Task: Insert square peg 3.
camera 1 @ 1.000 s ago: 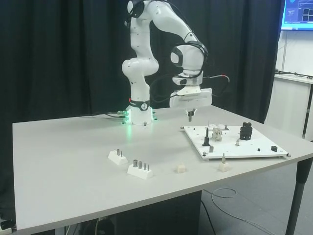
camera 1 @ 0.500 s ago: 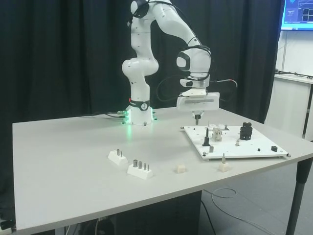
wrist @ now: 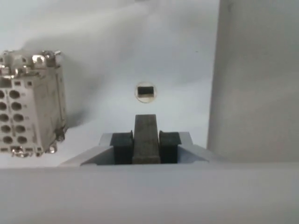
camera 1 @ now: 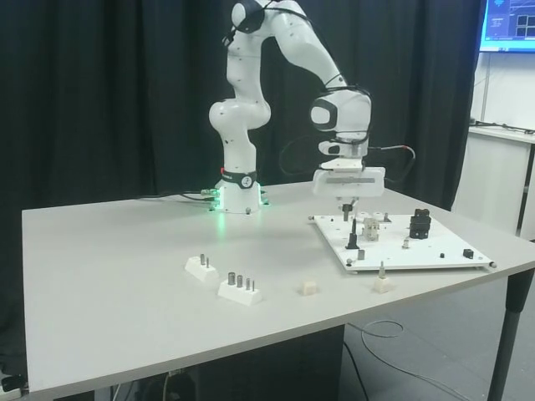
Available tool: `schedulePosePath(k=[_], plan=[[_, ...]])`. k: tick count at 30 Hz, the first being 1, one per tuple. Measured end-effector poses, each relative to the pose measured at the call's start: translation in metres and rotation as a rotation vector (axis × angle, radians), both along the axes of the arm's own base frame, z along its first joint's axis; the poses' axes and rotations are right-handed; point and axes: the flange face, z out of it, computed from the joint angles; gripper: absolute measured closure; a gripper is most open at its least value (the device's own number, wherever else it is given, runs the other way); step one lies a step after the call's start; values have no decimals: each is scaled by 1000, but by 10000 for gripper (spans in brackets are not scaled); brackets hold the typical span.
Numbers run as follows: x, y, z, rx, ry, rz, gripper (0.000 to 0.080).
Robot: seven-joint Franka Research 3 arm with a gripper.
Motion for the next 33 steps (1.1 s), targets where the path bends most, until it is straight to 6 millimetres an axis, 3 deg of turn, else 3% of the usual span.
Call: schedulePosePath(k=[13,33], plan=[[-1,11,-21,-12,-7,26,689],[1,9,-35,-35,-12,51,689]])
